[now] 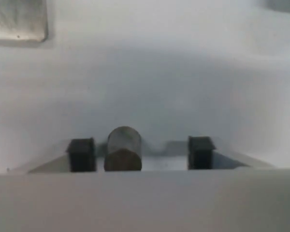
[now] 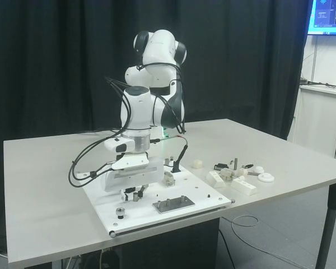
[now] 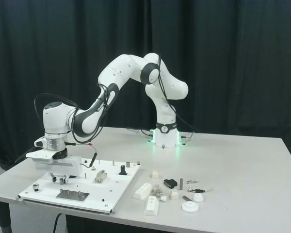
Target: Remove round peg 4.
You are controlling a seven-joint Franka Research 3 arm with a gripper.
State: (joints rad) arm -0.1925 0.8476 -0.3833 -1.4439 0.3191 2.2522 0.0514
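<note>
In the wrist view a short grey round peg [image 1: 123,150] stands upright on the white board [image 1: 150,72]. It sits between my two black fingertips [image 1: 82,154], close to one of them and a clear gap away from the other. My gripper [image 1: 140,153] is open around it. From the room views, the gripper [image 2: 133,194] [image 3: 58,179] hangs low over the near left part of the board [image 2: 207,196] [image 3: 111,189], its tips down by the peg [image 2: 135,195] [image 3: 62,181].
A grey metal plate [image 2: 173,204] [image 3: 72,195] [image 1: 17,19] with small pins lies near the board's front edge. A small round nut [image 2: 120,212] [image 3: 36,187] and a black bracket [image 2: 176,165] [image 3: 122,170] also stand on the board. Loose white parts [image 2: 235,179] [image 3: 155,194] lie on the table beside it.
</note>
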